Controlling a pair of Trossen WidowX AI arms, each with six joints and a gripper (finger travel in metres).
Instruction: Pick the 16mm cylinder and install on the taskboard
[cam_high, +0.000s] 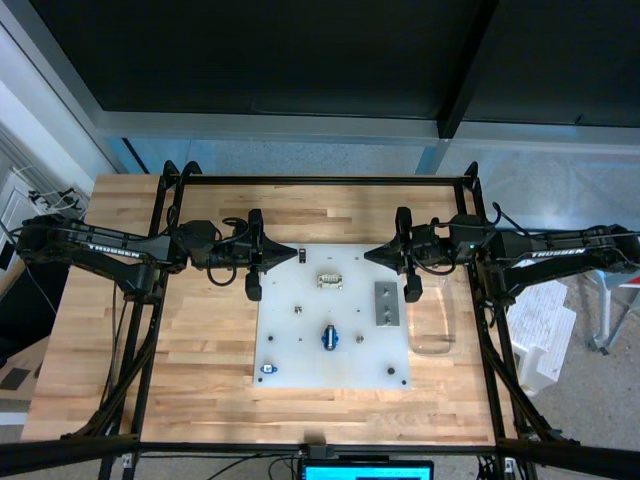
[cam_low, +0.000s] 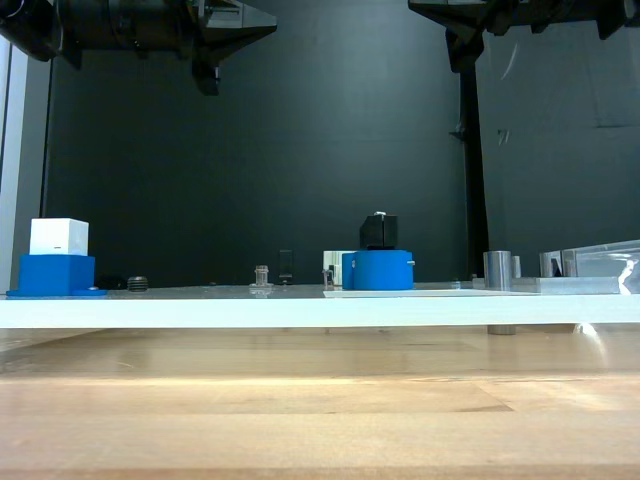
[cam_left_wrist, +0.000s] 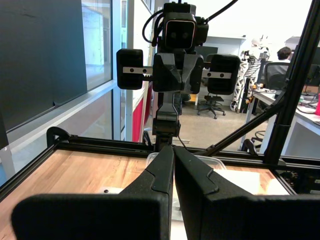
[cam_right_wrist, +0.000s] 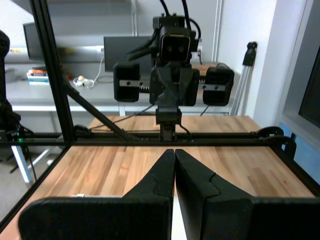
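Though 16mm cylinder indiscernible, left gripper (cam_high: 296, 250), right gripper (cam_high: 366, 254) hover over taskboard (cam_high: 300, 350), fingers (cam_left_wrist: 160, 175) clenched empty.

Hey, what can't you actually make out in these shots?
Left gripper, shut over the taskboard's far edge: low view's top edge crops it.
Right gripper, shut opposite: likewise cropped.
16mm cylinder: tiny in high view; gripper fingers block most of the board in wrist views.

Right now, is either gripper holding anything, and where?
Nothing held. Left gripper and right gripper are shut empty, facing each other high above the taskboard.
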